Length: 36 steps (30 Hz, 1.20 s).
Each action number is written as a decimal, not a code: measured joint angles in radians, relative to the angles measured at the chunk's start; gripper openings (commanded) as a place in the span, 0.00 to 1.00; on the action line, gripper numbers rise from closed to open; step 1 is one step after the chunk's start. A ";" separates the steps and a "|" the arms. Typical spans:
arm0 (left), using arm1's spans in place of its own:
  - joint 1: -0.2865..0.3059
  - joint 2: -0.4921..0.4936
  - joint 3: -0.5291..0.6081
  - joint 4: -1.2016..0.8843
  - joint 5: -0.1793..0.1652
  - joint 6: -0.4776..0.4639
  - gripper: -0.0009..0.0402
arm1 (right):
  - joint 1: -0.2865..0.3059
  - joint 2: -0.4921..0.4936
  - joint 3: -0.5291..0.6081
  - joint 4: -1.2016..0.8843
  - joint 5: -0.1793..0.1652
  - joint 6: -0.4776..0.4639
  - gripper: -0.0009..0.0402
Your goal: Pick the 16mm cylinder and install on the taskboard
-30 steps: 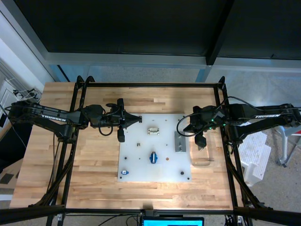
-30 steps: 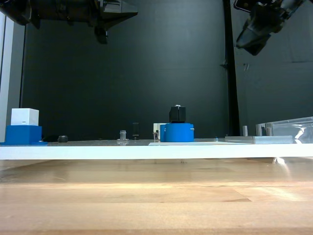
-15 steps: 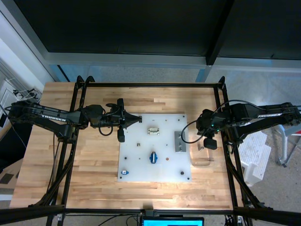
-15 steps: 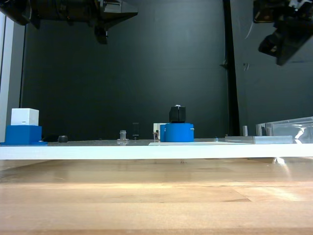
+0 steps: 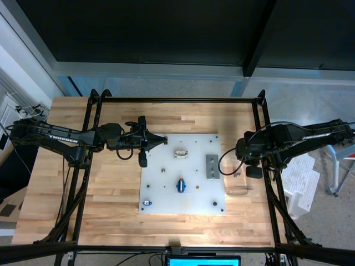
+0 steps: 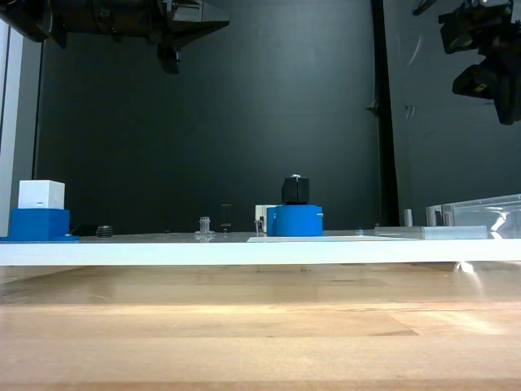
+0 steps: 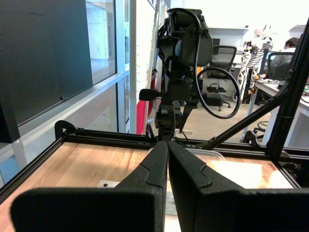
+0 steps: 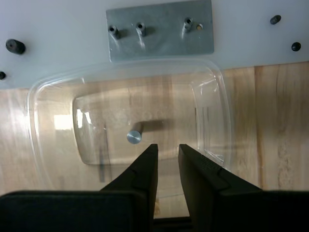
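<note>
The 16mm cylinder (image 8: 133, 137) lay loose on the floor of the clear tray (image 8: 215, 96), a small peg with its round end towards the right wrist camera and its shadow running off to one side. It had not been picked up. In the high view the tray sat at the right of the frame, just beside the right edge of the taskboard (image 5: 166, 191) and on the wooden table (image 5: 111, 221). The grey block (image 8: 159, 29) with its short pins lay on the board close to the tray's rim, and probably the peg was meant for that area. The right gripper (image 8: 167, 147) hung well above the tray and pointed straight down into it, which suited a drop from above onto the peg. Its line fell a little to one side of the cylinder rather than over it, so some sideways correction seemed needed before any descent. Its fingers (image 8: 145, 164) stood a narrow gap apart, with the tray floor showing between them, and they held and touched nothing. The gap looked small against the peg, so they would likely have had to spread further. The left gripper (image 5: 162, 141) hung above the upper left part of the board in the high view, lying level and aimed across at the other arm. Its fingers were pressed together on nothing, as fits an arm out of the work.
</note>
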 measured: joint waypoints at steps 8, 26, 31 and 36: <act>0.000 0.000 0.000 0.000 0.000 0.000 0.02 | 0.028 0.000 -0.004 -0.017 0.007 0.000 0.38; 0.000 0.000 0.000 0.000 0.000 0.000 0.02 | 0.043 0.080 -0.006 -0.046 0.008 0.005 0.66; 0.000 0.000 0.000 0.000 0.000 0.000 0.02 | 0.065 0.116 -0.008 -0.043 0.008 0.030 0.65; 0.000 0.000 0.000 0.000 0.000 0.000 0.02 | 0.103 0.126 -0.031 -0.015 0.008 0.076 0.65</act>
